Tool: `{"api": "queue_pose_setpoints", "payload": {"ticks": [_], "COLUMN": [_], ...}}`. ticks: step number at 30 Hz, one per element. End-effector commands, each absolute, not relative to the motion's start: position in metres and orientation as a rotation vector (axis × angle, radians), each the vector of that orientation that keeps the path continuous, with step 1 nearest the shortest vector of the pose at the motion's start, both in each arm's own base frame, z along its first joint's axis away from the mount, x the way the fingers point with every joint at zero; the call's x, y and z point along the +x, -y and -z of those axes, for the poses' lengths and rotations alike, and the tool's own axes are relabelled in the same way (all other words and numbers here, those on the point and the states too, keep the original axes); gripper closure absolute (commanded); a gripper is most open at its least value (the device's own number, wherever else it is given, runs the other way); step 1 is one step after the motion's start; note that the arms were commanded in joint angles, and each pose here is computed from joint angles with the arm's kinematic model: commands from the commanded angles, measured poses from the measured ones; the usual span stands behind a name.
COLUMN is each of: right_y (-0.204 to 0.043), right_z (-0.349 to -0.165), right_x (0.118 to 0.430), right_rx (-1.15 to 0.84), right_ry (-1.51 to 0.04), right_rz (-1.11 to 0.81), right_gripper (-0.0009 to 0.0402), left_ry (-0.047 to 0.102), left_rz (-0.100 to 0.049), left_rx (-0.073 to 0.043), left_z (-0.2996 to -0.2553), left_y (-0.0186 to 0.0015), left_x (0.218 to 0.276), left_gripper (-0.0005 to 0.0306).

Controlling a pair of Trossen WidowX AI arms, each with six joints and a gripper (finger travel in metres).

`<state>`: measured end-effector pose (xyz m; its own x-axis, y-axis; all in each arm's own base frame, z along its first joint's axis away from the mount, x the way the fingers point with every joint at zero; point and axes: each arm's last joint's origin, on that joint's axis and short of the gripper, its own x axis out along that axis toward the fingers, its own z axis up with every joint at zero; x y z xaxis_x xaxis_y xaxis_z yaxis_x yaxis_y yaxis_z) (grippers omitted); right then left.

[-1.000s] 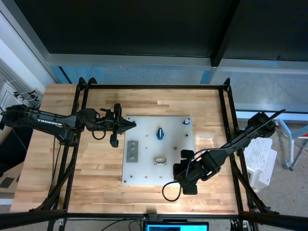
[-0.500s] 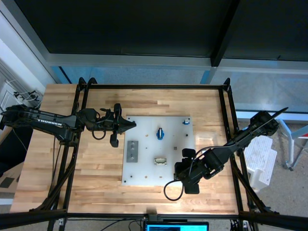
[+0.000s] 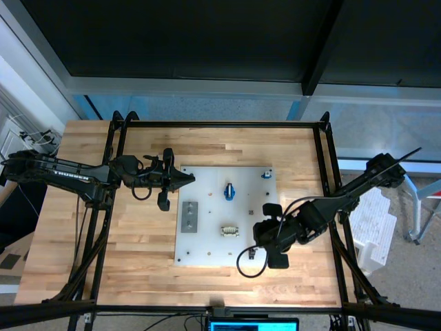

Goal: Pick the USB connector and install on taskboard

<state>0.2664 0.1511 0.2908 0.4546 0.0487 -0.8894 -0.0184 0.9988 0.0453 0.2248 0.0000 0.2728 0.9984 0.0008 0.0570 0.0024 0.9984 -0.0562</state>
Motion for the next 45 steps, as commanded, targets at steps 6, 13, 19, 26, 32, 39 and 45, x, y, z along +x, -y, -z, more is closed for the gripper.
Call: {"api": "queue_pose_setpoints", "payload": {"ticks": [6,13,19,26,32,39,45], "right_y": [-0.124,-0.096,-0.07,-0.042,-0.017,-0.007,-0.003], "right_z": [-0.304,-0.31,-0.312,-0.314,-0.311,-0.304,-0.295], "right_x": [0.268,0.274,0.274,0.263,0.254,0.243,0.237], "right_rx": [0.029,0.026,0.043,0.043,0.055,0.049,0.062], "right_ry": [-1.045,-0.933,-0.759,-0.549,-0.425,-0.226,-0.118], "right_rz": [-0.011,0.024,0.04,0.039,0.024,0.046,-0.01], "right_gripper": [0.0376,0.0391,0.0394,0.0393,0.0393,0.0393,0.0393], "left_ry": [0.057,0.057,0.057,0.057,0.057,0.057,0.057], "left_rz": [0.001,0.001,0.001,0.001,0.001,0.0,0.001], "left_rx": [-0.056,-0.056,-0.056,-0.056,-0.056,-0.056,-0.056], "left_z": [-0.2728,-0.2728,-0.2729,-0.2728,-0.2728,-0.2728,-0.2728], "left_y": [0.0,-0.0001,0.0,0.0,0.0,-0.0001,0.0], "left_x": [0.2248,0.2248,0.2248,0.2248,0.2248,0.2248,0.2248], "left_gripper": [0.03,0.03,0.03,0.03,0.03,0.03,0.03]}}
